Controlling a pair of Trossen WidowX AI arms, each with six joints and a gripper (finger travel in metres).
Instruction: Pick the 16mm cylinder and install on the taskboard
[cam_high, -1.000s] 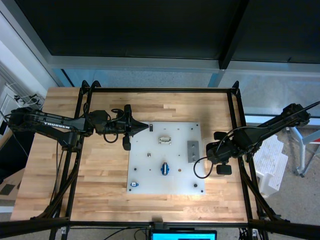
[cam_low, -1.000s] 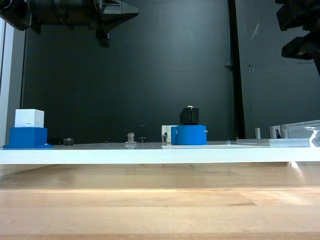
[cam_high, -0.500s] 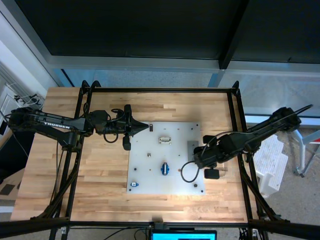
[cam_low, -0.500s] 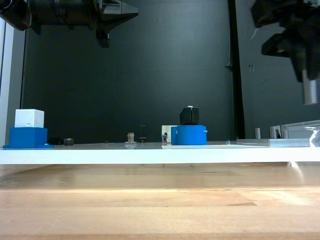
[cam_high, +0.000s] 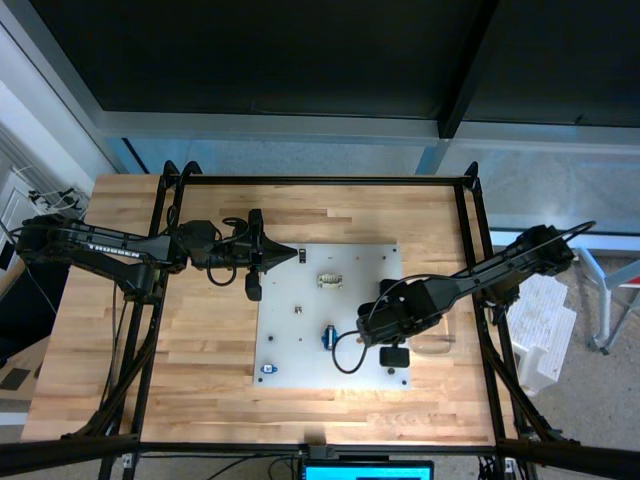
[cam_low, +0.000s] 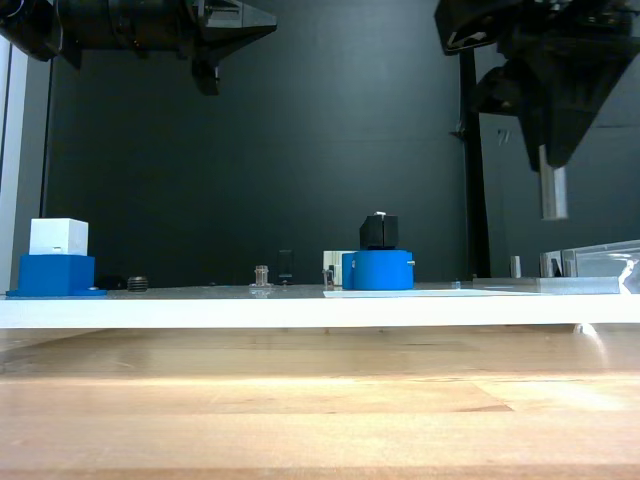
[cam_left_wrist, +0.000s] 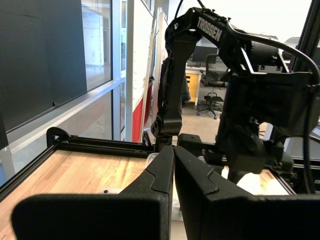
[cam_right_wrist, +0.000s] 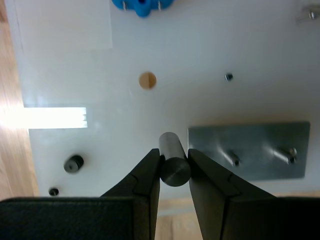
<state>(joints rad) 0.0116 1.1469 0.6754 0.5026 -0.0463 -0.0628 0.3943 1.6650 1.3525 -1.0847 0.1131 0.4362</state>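
High view: the left gripper (cam_high: 290, 252) hangs at the far left corner of the taskboard (cam_high: 290, 345). The right gripper (cam_high: 376, 322) is over the board's right half, nearer its near edge.

Low view: the 16mm cylinder (cam_low: 551, 195) hangs from the right gripper (cam_low: 551, 165), long axis upright, lower end well above the taskboard (cam_low: 300, 310).

Left wrist view: the left gripper (cam_left_wrist: 174, 150) is clenched, its fingers touching with nothing between them.

Right wrist view: the right gripper (cam_right_wrist: 174, 156) grasps the 16mm cylinder (cam_right_wrist: 174, 167), which points end-on at the board, just beside the grey block (cam_right_wrist: 250, 150) and near a round hole (cam_right_wrist: 147, 80).
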